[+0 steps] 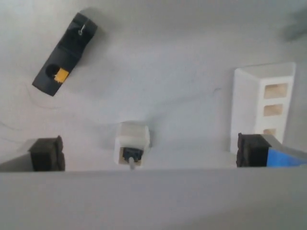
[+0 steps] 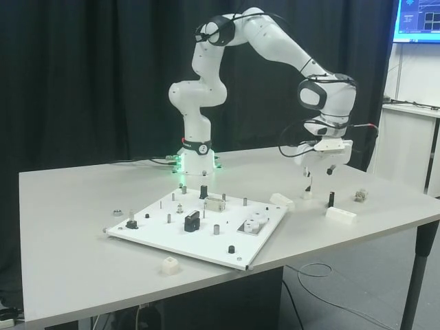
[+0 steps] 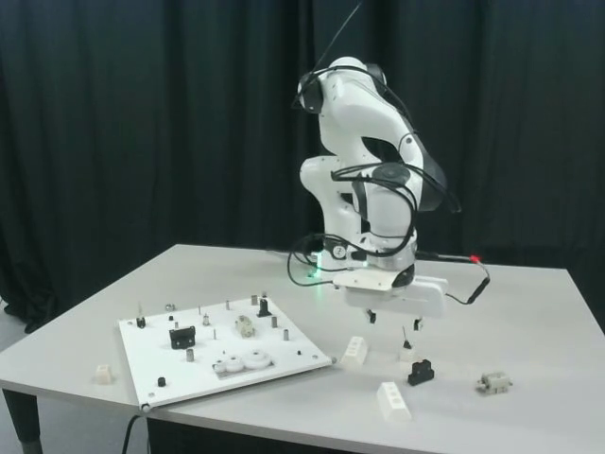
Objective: Pick USB.
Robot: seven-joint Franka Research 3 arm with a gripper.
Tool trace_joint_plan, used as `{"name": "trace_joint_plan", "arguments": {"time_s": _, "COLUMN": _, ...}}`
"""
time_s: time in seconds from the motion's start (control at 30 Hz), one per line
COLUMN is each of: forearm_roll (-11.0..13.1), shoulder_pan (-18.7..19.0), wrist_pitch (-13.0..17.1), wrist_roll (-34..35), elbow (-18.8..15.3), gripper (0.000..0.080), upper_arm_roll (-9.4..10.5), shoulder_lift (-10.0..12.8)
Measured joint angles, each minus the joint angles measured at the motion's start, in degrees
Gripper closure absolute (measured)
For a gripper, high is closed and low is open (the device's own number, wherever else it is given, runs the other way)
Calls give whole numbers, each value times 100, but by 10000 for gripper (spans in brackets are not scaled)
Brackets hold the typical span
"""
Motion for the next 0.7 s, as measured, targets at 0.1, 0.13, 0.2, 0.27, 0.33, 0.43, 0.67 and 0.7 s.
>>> {"name": "trace_joint_plan", "arguments": {"time_s": 0.1, "forearm_roll": 105, "shoulder_pan": 286, "wrist_pitch": -9, "wrist_roll": -24, "elbow": 1, "gripper": 3, "upper_arm_roll": -267, "shoulder_lift": 25}}
{"name": "trace_joint_plan", "arguments": {"time_s": 0.13, "forearm_roll": 127, "shoulder_pan": 371, "wrist_pitch": -15, "wrist_roll": -29, "elbow": 2, "gripper": 3, "upper_arm_roll": -348, "shoulder_lift": 33}}
{"name": "trace_joint_plan", "arguments": {"time_s": 0.2, "forearm_roll": 152, "shoulder_pan": 530, "wrist_pitch": -25, "wrist_roll": -30, "elbow": 3, "gripper": 3, "upper_arm_roll": -495, "shoulder_lift": 48}}
{"name": "trace_joint_plan", "arguments": {"time_s": 0.27, "forearm_roll": 161, "shoulder_pan": 652, "wrist_pitch": -37, "wrist_roll": -30, "elbow": 3, "gripper": 3, "upper_arm_roll": -603, "shoulder_lift": 61}}
{"name": "trace_joint_plan", "arguments": {"time_s": 0.33, "forearm_roll": 168, "shoulder_pan": 744, "wrist_pitch": -52, "wrist_roll": -30, "elbow": 3, "gripper": 3, "upper_arm_roll": -679, "shoulder_lift": 77}}
{"name": "trace_joint_plan", "arguments": {"time_s": 0.43, "forearm_roll": 183, "shoulder_pan": 821, "wrist_pitch": -72, "wrist_roll": -30, "elbow": 3, "gripper": 3, "upper_arm_roll": -739, "shoulder_lift": 106}}
{"name": "trace_joint_plan", "arguments": {"time_s": 0.67, "forearm_roll": 309, "shoulder_pan": 843, "wrist_pitch": -101, "wrist_roll": -30, "elbow": 3, "gripper": 3, "upper_arm_roll": -740, "shoulder_lift": 204}}
{"name": "trace_joint_plan", "arguments": {"time_s": 0.7, "forearm_roll": 334, "shoulder_pan": 845, "wrist_pitch": -104, "wrist_roll": -30, "elbow": 3, "gripper": 3, "upper_arm_roll": -740, "shoulder_lift": 224}}
